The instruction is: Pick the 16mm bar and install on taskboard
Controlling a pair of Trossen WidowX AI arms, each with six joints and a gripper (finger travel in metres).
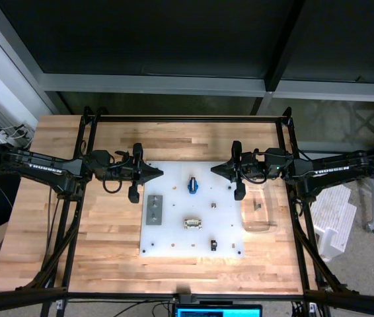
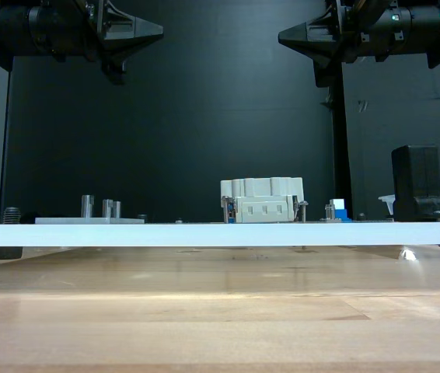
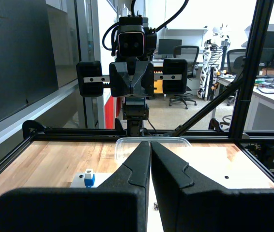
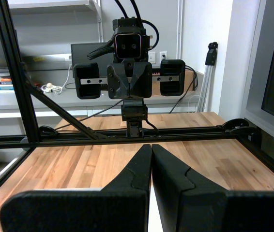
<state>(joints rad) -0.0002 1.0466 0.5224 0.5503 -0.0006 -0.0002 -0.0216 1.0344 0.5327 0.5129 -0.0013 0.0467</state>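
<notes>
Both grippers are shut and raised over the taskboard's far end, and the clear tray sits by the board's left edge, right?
No: the high view shows the clear tray by the right edge of the taskboard. The left gripper and right gripper are shut and raised over its far end.

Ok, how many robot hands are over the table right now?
2. The left hand hovers high over the far left corner of the taskboard; the right hand hovers high over its far edge, right of centre. Both are shut and empty, tips facing each other.
</notes>
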